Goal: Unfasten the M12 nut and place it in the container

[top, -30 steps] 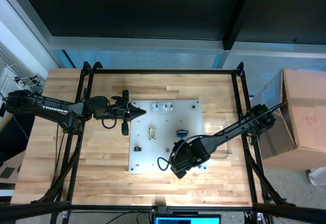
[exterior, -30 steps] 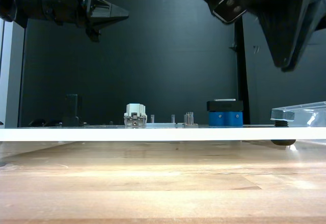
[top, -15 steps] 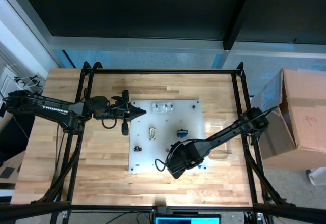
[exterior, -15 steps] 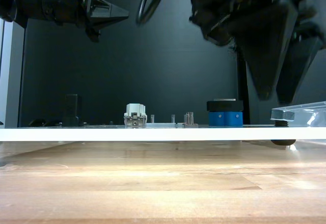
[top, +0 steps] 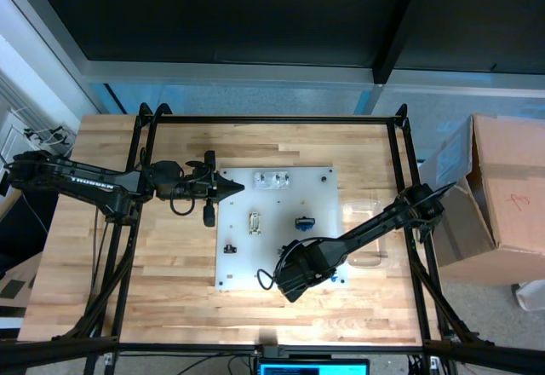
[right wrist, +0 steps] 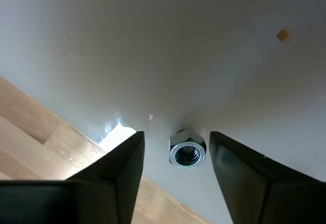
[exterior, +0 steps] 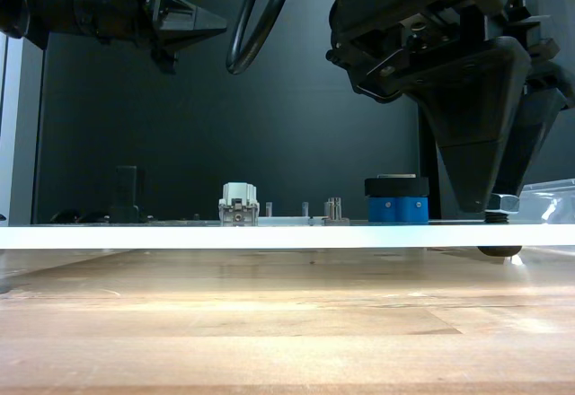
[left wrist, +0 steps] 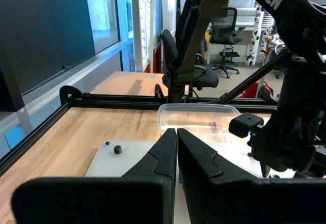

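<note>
The small silver hexagonal steel nut point(right wrist: 187, 149) is seen on its short black ribbed stud point(exterior: 497, 218), which stands on the white plastic board point(right wrist: 229, 56). A few ribs show beneath it in the low view, so it is judged not to be run fully down. The right gripper point(right wrist: 176, 138) is poised over it with its fingers point(right wrist: 122, 168) released. The nut is framed between them with a gap on either side, and nothing is grasped yet. The left gripper point(left wrist: 177, 145) is held high, well apart from the nut, its fingers pressed together on nothing. The clear plastic container point(left wrist: 198, 113) is set beyond the right fingers, beside the board on the wooden bench point(top: 170, 307).

The nut is judged to be light, rigid and smooth — liable to slip if it is caught on its corners. It is best taken across two opposite flats, so that the fingers bear squarely on it. A firm squeeze is called for while it is turned — thread friction has to be overcome before it can be lifted free.
</note>
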